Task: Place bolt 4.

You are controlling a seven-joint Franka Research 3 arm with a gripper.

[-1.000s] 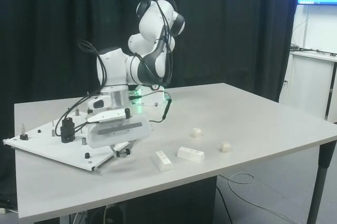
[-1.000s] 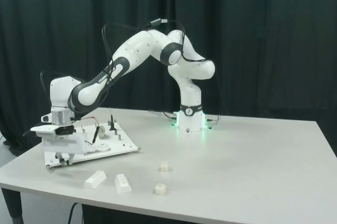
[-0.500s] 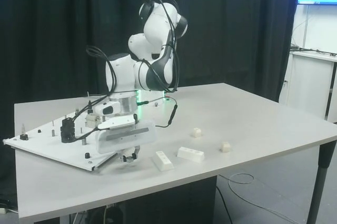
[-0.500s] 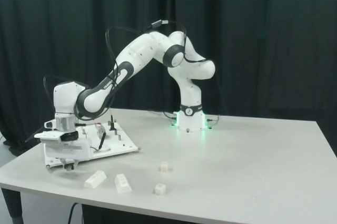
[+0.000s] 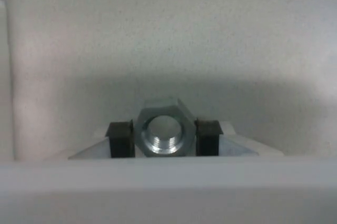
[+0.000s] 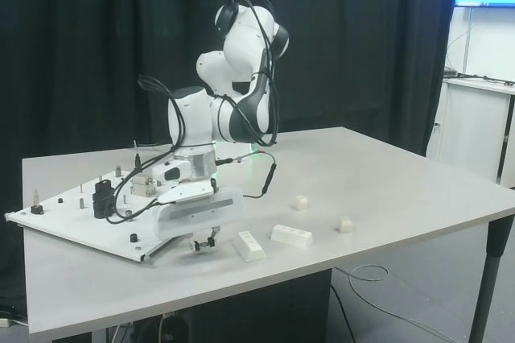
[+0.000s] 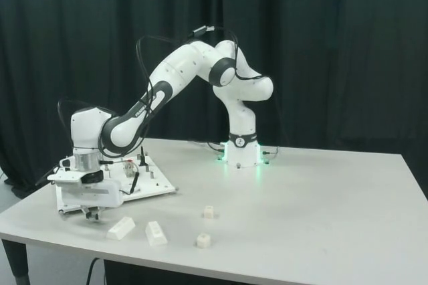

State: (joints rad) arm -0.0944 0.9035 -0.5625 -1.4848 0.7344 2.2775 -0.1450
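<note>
From the wrist camera, low in the centre of the frame, I see the gripper (image 5: 164, 139) with its two black fingers (image 5: 120, 139) closed on a hexagonal metal part (image 5: 164, 130). The task calls it a bolt, but its threaded hole faces the lens, so it looks to me like a nut. It is held by opposite flats, which I judge keeps it from turning. Grey table (image 5: 168, 34) fills the rest of the frame.

In the first room view, the white arm (image 6: 233, 77) reaches down at centre left, the gripper (image 6: 203, 241) low over the table just off the near edge of the white board (image 6: 48, 226), beside a white block (image 6: 249, 245).

In the second room view, the gripper (image 7: 91, 213) sits at lower left, by the board's (image 7: 157, 188) front edge, presumably carrying the part toward its place.
</note>
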